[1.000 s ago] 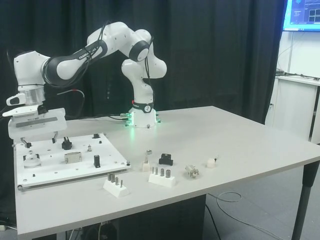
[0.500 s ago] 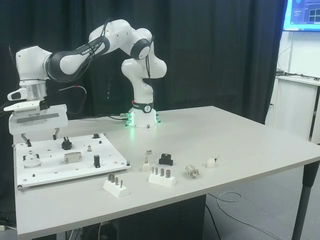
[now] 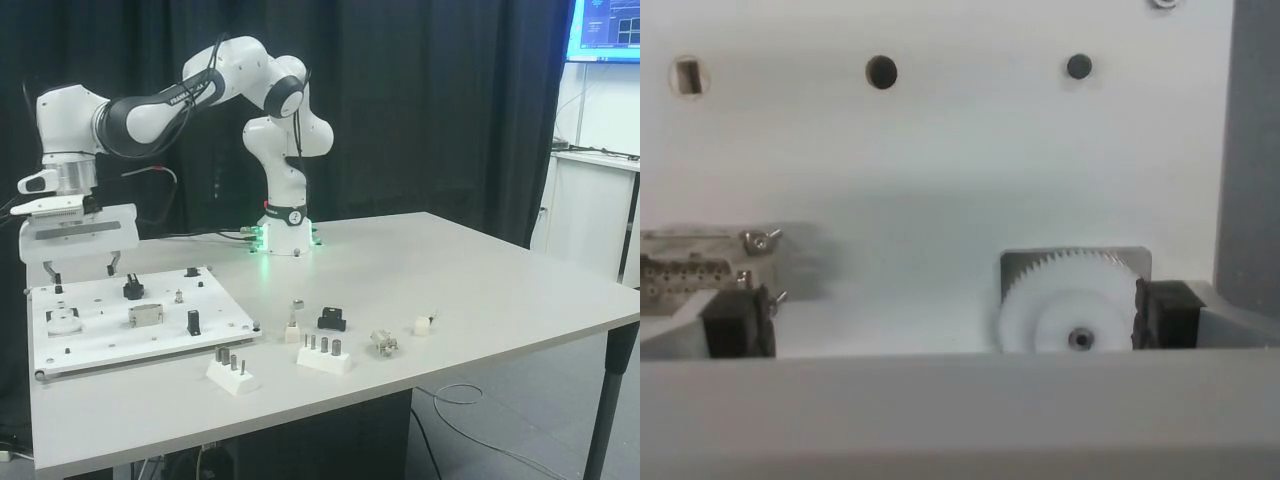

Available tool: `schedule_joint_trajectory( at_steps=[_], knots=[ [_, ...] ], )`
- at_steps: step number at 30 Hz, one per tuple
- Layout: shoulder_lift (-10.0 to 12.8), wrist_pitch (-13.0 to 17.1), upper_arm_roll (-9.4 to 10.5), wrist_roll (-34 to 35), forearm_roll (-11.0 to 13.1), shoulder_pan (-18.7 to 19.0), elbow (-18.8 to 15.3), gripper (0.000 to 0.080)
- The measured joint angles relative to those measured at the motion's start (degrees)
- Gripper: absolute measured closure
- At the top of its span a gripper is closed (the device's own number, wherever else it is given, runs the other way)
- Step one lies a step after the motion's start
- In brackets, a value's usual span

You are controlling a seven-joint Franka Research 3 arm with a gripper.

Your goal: Pick bolt 4.

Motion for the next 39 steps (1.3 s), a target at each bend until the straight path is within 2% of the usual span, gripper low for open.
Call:
schedule_joint_trajectory(
  at_steps=[6, 14, 19, 26, 31, 39],
  knots=[
    [-0.44, -0.67, -0.13, 0.0, -0.55, 0.86, -0.32, 0.0003],
    [-1.85, -3.23, -0.2, 0.69, -1.8, 2.51, -2.0, 0.0003],
    [-3.61, -4.34, -0.31, 1.11, -2.95, 4.26, -4.75, 0.0003],
    [-6.92, -4.25, -0.63, 1.66, -4.22, 7.85, -10.7, 0.0003],
    [-9.33, -2.31, -1.01, 2.41, -4.62, 11.06, -15.74, 0.0003],
    [-13.27, 4.07, -1.38, 5.01, -5.79, 16.68, -24.3, 0.0003]
  ],
)
